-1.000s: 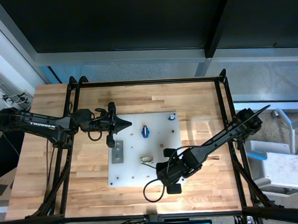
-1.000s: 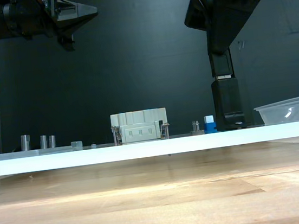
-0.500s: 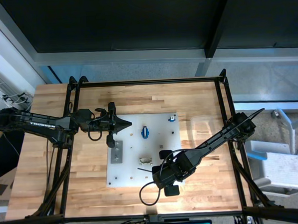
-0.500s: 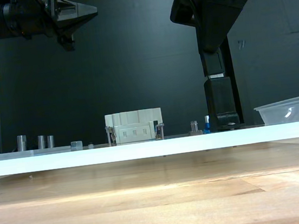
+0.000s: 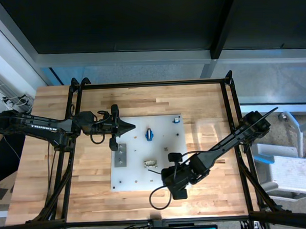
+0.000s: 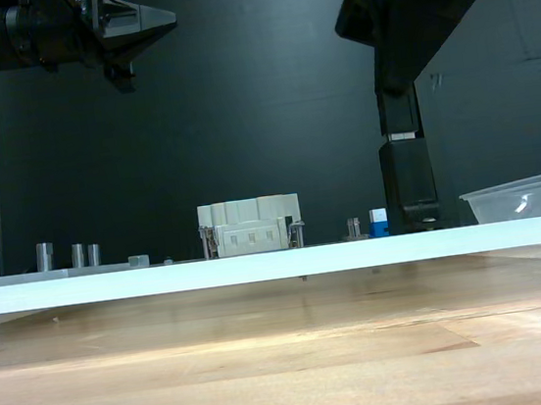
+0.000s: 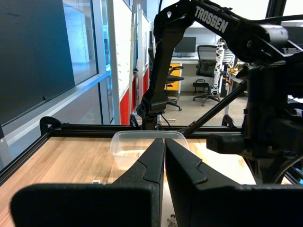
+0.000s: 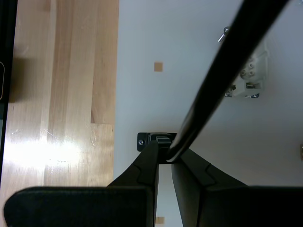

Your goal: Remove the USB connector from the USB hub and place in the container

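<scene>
Over the board (image 5: 131, 182): left gripper (image 5: 132, 127) far-left, right gripper (image 8: 165, 150) near-right on USB connector (image 8: 162, 140).

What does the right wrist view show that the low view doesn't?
Only the right wrist view: the USB connector pinched in the shut right gripper, its plug at the USB hub. Only the low view: the container at the right, and the left gripper high at the left. Both: the right gripper down at the white board, and the beige connector block.
</scene>
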Controlling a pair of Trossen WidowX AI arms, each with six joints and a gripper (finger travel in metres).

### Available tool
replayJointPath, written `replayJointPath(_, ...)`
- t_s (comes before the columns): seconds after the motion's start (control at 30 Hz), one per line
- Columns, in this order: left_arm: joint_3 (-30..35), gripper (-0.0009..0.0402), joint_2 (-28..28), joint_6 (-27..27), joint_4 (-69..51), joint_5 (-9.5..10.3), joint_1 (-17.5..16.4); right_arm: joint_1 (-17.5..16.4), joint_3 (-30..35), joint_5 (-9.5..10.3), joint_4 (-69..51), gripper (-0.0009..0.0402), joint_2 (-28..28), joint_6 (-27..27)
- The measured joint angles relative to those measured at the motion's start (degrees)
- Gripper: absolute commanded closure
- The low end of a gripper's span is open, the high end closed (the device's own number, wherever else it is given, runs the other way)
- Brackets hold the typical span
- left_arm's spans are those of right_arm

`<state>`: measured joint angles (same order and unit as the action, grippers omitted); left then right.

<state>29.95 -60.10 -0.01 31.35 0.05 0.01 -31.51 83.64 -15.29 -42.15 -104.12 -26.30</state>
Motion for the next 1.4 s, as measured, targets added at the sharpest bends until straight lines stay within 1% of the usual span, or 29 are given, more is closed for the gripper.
replayJointPath(0.1, 0.00, 0.0392, 0.00, 0.00, -0.02, 0.00, 0.00, -0.57, -2.54, -1.22, 3.04, 0.0393, 2.36, -0.79)
replayJointPath(0.17, 0.00, 0.0392, 0.00, 0.00, -0.02, 0.02, 0.00, -0.74, -3.37, -1.33, 3.87, 0.0393, 3.41, -1.11)
replayJointPath(0.3, -0.02, 0.0392, 0.00, 0.00, -0.02, 0.00, 0.00, -0.96, -4.37, -0.50, 3.43, 0.0393, 3.67, -1.20)
replayJointPath(0.5, 0.00, 0.0392, 0.00, 0.00, -0.02, 0.02, 0.00, -1.03, -4.26, 0.17, 3.15, 0.0393, 4.66, -1.22)
replayJointPath(0.6, -0.02, 0.0392, 0.00, 0.00, 0.00, 0.02, 0.00, -1.03, -4.31, 1.57, 1.73, 0.0393, 5.53, -1.33)
replayJointPath(0.67, 0.00, 0.0392, 0.00, 0.00, -0.02, 0.02, 0.00, -1.01, -4.31, 2.12, 0.74, 0.0393, 6.45, -1.79)
replayJointPath(0.8, 0.00, 0.0392, 0.00, 0.02, 0.00, 0.00, 0.00, -0.96, -4.31, 4.11, -3.02, 0.0393, 8.41, -2.91)
replayJointPath(0.83, -0.02, 0.0392, 0.00, 0.00, 0.00, 0.00, 0.00, -0.96, -4.35, 4.28, -3.87, 0.0393, 9.01, -3.02)
replayJointPath(1.03, -0.02, 0.0392, 0.00, 0.00, 0.00, 0.00, 0.00, -0.90, -5.05, 4.42, -8.46, 0.0393, 13.09, -3.50)
replayJointPath(1.4, 0.00, 0.0392, 0.00, 0.02, 0.00, 0.00, 0.00, -0.33, -13.90, 4.42, -8.66, 0.0393, 23.10, -4.35)
